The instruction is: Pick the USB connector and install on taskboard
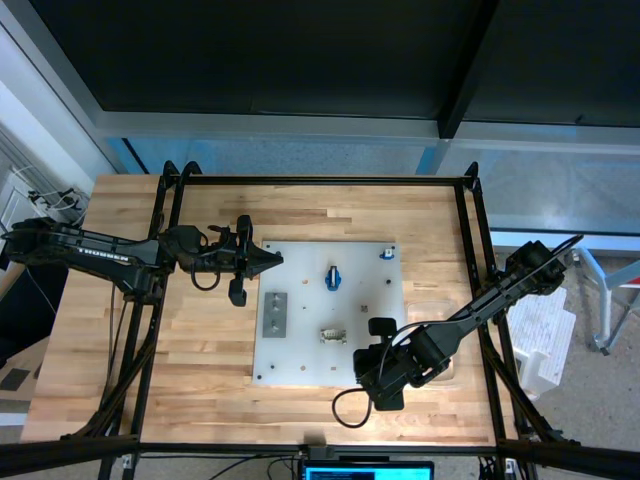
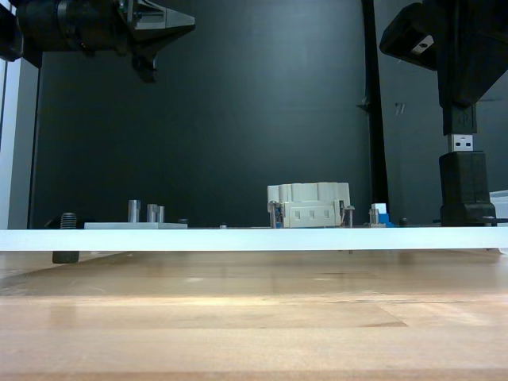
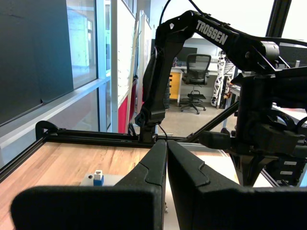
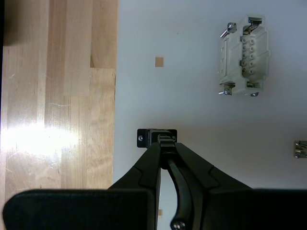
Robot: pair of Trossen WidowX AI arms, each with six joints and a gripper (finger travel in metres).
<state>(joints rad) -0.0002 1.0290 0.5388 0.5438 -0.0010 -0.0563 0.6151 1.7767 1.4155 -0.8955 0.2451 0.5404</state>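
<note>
**Right gripper** point(image 4: 166, 146): stationed over the flat white square taskboard point(image 1: 300, 352), at about 5 o'clock on the board in the high view. Its fingers point down and pinch the small black USB connector with a silver metal tip point(image 2: 463, 144), which is held upright with the tip downward.

In the low view the silver tip meets the top of a black blocky receptacle point(image 2: 467, 189) standing on the board. How far the tip has entered cannot be determined. The right wrist view places the connector directly over this receptacle.

**Left gripper** point(image 1: 272, 260): held high and level at the board's 10 o'clock edge. Its fingers are pressed together and hold nothing.

**Board fittings:**
- A grey rectangular metal block point(image 1: 273, 313) sits at 9 o'clock.
- A blue plastic part point(image 1: 333, 277) sits toward 12 o'clock.
- A silvery multi-pin socket point(image 4: 242, 56) sits near the centre, at 10 o'clock from the right gripper and apart from it.
</note>
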